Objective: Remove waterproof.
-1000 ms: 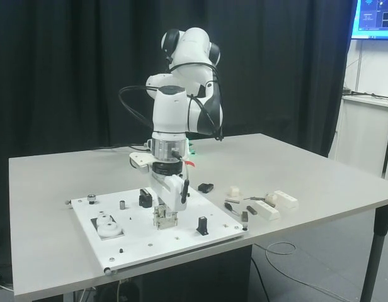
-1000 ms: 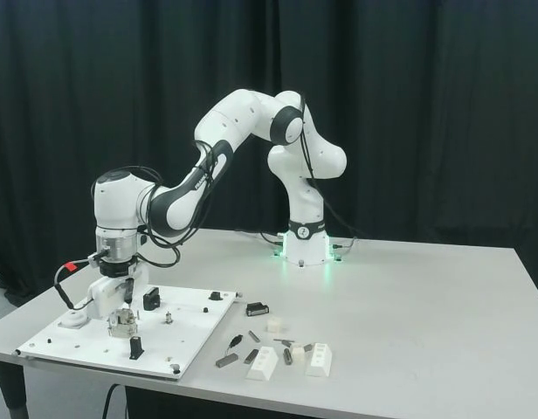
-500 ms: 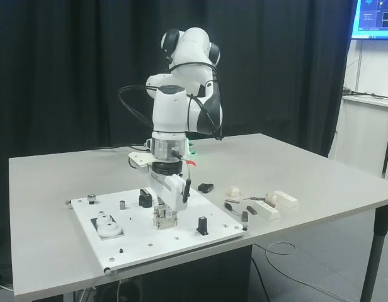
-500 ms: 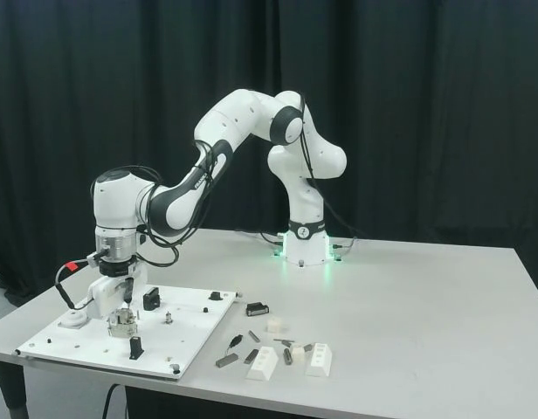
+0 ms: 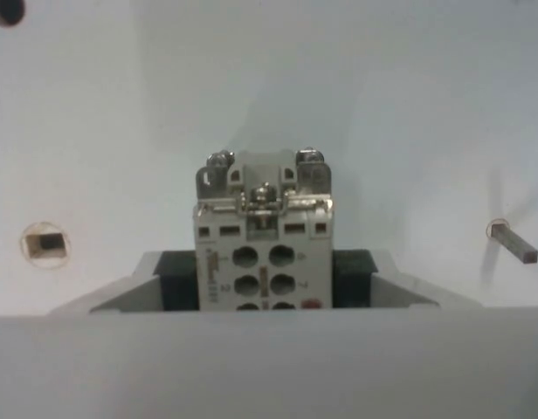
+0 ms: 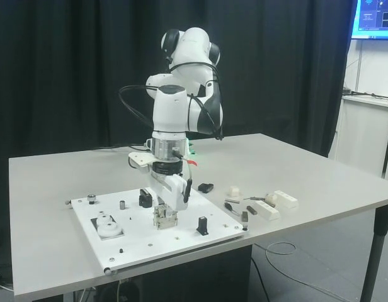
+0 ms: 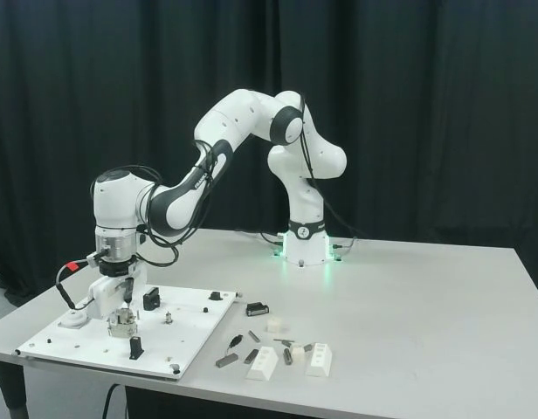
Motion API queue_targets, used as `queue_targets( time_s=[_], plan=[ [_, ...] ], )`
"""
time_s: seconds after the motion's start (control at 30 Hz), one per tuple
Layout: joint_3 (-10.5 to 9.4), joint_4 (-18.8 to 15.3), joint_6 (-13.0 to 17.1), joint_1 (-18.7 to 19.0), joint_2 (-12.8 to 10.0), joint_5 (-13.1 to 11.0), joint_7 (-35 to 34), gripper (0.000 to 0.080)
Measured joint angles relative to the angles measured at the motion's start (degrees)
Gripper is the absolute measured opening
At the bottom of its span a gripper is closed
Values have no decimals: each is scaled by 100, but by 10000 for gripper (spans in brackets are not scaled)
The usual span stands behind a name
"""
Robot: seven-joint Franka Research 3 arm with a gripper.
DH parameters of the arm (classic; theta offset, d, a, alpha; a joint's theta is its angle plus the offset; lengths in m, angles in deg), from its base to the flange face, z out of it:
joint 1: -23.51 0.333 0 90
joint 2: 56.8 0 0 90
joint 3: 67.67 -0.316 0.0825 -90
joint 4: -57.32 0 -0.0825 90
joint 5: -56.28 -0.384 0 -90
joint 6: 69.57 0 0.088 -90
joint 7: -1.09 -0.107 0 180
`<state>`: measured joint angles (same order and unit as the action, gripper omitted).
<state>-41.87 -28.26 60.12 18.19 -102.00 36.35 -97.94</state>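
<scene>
White board: (image 6: 150, 242) flat on grey table (image 6: 295, 170), carries waterproof connector (image 6: 164, 217) near its middle.
Change vs earlier frames: none visible; arm, connector and loose parts sit as before in both room views.
Gripper: (image 6: 165, 204) directly above connector, pointing straight down; wrist view shows black pads (image 5: 353, 278) flanking connector body on both sides, close alongside. Grasped or just bracketing: cannot tell.
Connector location: on board, between black block (image 6: 145, 199) behind it and black upright clip (image 6: 202, 225) toward the front edge.
Connector orientation: stands upright, long axis vertical; face with round pin holes turned toward wrist camera; metal latch and two screws (image 5: 219, 158) on the far side of the top.
Board recess: square pocket near the board's left edge holds white round gears (image 6: 108, 225).
Board holes: small square hole (image 5: 43, 243) to one side of connector, small peg (image 5: 513, 243) to the other, in wrist view.
Off board: white blocks (image 7: 291, 360) and small dark pieces lie loose on table, well apart from connector.
Base: green light (image 7: 280, 254) at arm foot.
</scene>
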Motion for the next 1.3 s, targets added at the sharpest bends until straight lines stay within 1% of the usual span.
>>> queue_targets(
  time_s=[0.47,0.8,0.93,1.07,1.3],
  plan=[
    [0,14,-16,7,-1,59,17,312],
    [5,86,-111,8,1,163,28,312],
    [24,192,-252,6,7,281,28,312],
    [34,389,-371,0,11,354,28,312],
    [94,677,-770,-1,26,369,-74,312]
  ],
)
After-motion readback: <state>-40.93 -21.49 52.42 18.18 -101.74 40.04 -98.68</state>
